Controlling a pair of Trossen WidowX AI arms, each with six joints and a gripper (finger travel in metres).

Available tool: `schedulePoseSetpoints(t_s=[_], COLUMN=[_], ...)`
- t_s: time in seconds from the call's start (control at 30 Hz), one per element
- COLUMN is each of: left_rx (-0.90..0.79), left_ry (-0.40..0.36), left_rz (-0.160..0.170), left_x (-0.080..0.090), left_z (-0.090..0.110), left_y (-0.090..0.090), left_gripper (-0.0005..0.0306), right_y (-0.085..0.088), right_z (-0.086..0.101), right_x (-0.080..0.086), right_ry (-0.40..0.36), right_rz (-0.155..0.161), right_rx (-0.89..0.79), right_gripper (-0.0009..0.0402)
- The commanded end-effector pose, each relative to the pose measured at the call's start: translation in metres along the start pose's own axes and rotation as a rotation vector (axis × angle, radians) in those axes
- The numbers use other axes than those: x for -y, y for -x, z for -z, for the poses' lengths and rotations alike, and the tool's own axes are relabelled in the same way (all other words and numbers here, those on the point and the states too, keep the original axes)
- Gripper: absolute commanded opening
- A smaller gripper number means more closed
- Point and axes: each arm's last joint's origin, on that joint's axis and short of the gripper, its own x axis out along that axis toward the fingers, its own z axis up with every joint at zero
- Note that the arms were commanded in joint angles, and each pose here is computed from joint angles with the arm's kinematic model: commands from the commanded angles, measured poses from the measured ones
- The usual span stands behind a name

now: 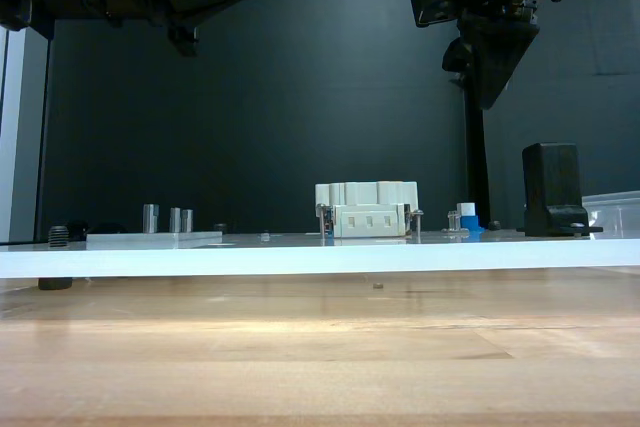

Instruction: Pick the 16mm bar from the taskboard and place it in the container

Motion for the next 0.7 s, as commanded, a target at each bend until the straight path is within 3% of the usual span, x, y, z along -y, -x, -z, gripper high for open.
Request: schedulePoseSetpoints(t_s=[0.03,0.3,0.7], left_rx=[0.001,0.001,0.000], left_ry=[0.000,0.000,0.000], left_rz=[0.000,0.000,0.000], left_x=[0.000,0.000,0.000], left_z=[0.000,0.000,0.000], left_y=[0.000,0.000,0.000], left_gripper=[0.0000,0.0000,0.0000], right_y=[0.000,0.000,-0.006], right_z=[0.000,0.001,0.006], right_x=[-0.001,-0.005,-0.043], right_ry=[0.011,0.011,0.022], right_rz=[0.001,-0.004,-0.027], right_rx=[-0.001,-0.002,-0.036], right_gripper=[0.0000,0.0000,0.0000])
